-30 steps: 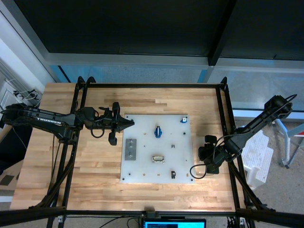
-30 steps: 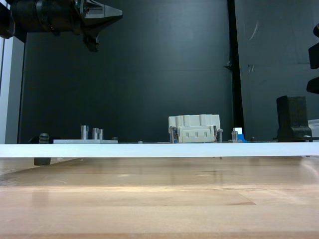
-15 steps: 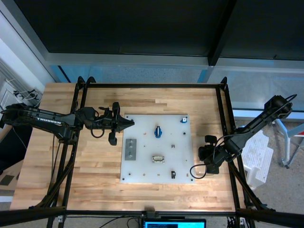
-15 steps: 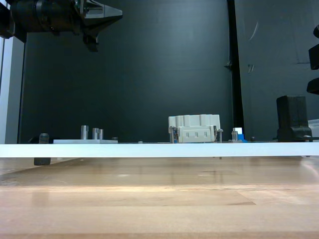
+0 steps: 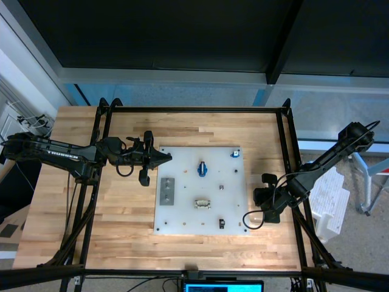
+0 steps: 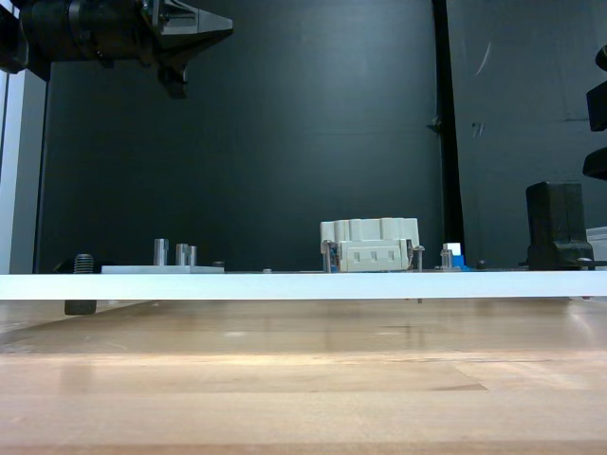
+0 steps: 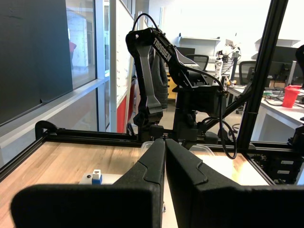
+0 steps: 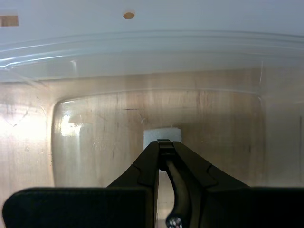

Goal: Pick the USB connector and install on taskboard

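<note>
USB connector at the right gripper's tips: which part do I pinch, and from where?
Pinch the USB connector by its dark stub, not the whitish head, from above and across its width, as the right gripper over the tray seems to; the head is left free for the board. Left gripper parked shut, high near the board's corner.

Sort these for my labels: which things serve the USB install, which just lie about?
In the job: USB connector, pinched by the right gripper over the clear tray; taskboard.
Lying about: grey block, blue fitting, silver socket on the board; left gripper, shut and empty, above its far left corner.
</note>
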Available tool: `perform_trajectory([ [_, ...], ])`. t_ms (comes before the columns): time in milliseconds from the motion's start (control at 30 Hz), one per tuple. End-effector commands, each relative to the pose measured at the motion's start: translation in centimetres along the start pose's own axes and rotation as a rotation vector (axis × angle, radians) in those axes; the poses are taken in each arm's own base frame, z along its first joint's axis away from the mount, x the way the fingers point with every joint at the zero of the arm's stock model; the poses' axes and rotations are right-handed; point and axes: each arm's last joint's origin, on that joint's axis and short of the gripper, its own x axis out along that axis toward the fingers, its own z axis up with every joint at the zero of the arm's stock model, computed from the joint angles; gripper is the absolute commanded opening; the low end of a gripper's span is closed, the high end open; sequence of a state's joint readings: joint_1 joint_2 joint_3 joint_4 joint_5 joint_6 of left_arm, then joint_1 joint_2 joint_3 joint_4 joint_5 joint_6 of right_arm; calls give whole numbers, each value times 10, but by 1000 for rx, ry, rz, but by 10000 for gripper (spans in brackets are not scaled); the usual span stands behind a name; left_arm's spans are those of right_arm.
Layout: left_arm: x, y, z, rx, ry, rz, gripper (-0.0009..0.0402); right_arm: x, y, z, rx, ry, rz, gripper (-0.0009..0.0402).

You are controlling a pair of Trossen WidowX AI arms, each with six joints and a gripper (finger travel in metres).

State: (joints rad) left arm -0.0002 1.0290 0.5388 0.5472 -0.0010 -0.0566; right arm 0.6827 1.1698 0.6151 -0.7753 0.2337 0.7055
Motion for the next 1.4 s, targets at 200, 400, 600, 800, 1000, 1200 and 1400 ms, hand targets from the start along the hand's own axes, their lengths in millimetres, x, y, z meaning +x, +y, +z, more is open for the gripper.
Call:
perform_trajectory([
  [200,0,0,0,0,0,0,0,-2,1,2,-2,-11,8,1],
  [400,0,0,0,0,0,0,0,-6,0,1,0,-23,17,0],
  [600,0,0,0,0,0,0,0,-7,-2,-1,1,-33,19,0],
  [800,0,0,0,0,0,0,0,-7,-3,-3,-1,-43,25,0],
  [1000,0,0,0,0,0,0,0,-6,-4,-7,-6,-66,39,0],
  [1200,0,0,0,0,0,0,0,-6,-3,-11,-15,-85,38,0],
  [1400,0,0,0,0,0,0,0,-8,-3,-14,-28,-93,48,0],
])
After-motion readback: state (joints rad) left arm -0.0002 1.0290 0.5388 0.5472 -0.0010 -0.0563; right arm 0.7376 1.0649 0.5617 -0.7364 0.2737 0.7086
